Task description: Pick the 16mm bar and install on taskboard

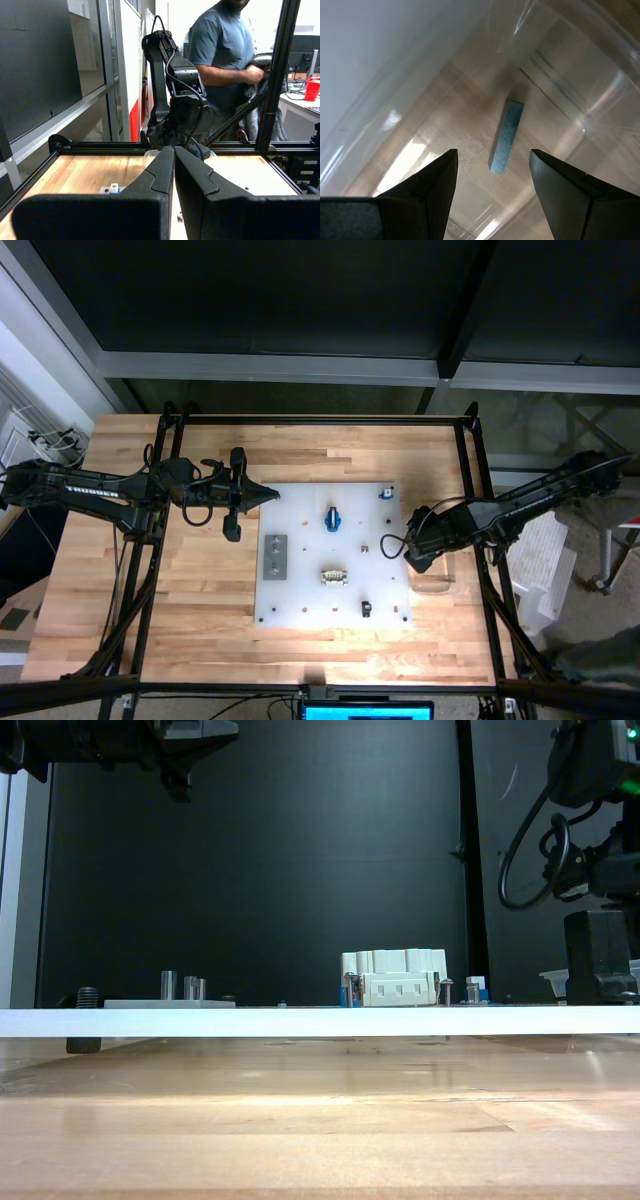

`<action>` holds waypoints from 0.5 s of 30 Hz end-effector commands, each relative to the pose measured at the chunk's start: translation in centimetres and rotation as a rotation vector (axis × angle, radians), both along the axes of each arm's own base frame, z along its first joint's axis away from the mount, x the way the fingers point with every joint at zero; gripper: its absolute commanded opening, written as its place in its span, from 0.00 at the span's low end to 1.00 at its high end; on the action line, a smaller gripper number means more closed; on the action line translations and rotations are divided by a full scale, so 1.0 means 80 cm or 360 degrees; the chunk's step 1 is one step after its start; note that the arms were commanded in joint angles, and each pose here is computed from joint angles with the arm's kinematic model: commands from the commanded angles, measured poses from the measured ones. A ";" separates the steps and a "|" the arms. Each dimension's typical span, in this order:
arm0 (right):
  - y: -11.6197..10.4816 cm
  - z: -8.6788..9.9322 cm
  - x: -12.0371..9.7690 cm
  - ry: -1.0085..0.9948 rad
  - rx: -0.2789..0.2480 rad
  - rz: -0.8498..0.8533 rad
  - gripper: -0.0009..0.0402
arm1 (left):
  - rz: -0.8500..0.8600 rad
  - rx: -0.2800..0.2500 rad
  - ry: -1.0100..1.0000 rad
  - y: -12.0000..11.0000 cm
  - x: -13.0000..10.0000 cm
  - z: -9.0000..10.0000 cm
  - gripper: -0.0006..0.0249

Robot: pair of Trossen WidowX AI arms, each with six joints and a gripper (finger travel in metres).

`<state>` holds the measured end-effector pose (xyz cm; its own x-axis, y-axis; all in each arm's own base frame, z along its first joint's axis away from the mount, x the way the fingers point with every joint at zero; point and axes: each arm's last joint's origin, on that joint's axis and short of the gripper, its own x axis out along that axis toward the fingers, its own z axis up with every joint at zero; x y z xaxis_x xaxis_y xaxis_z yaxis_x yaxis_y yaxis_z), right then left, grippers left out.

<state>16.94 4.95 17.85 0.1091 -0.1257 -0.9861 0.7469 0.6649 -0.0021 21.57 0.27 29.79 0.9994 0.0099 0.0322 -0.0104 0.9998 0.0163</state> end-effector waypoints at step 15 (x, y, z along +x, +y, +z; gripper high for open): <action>-0.004 -0.037 -0.010 0.0022 0.0077 -0.0067 0.51 | 0.0001 0.0001 -0.0002 0.000 0.000 0.000 0.03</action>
